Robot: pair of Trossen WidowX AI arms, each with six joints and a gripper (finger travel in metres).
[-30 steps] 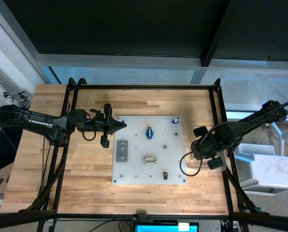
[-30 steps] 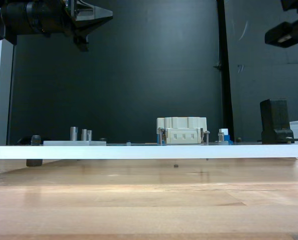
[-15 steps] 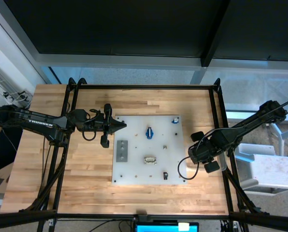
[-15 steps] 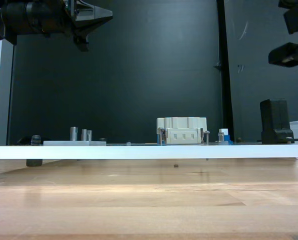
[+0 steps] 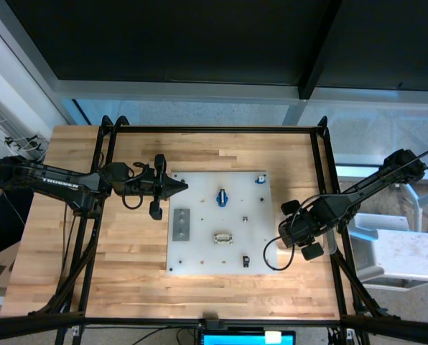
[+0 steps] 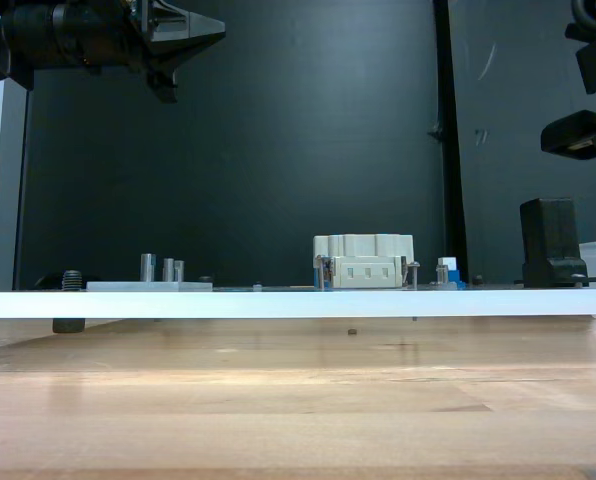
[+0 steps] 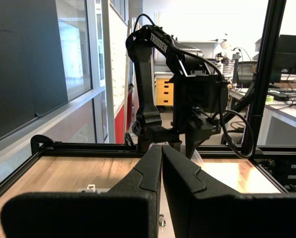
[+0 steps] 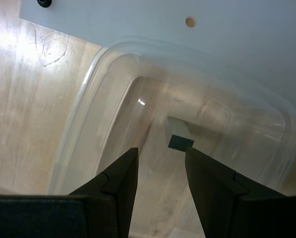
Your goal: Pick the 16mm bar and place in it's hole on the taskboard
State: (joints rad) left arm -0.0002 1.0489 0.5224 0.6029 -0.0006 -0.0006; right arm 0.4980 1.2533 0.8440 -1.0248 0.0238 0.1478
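Over clear plastic tray (image 8: 104,64), right claw (image 8: 160,151) spread above loose short grey bar (image 8: 179,135); left claw (image 7: 162,148) pressed together above white taskboard (image 5: 199,251) corner.

A short grey metal bar (image 8: 179,136), blurred and dark at one end, lies free inside a clear plastic tray (image 8: 101,106) on the wooden table, just beside the white taskboard (image 8: 138,20), off the board.
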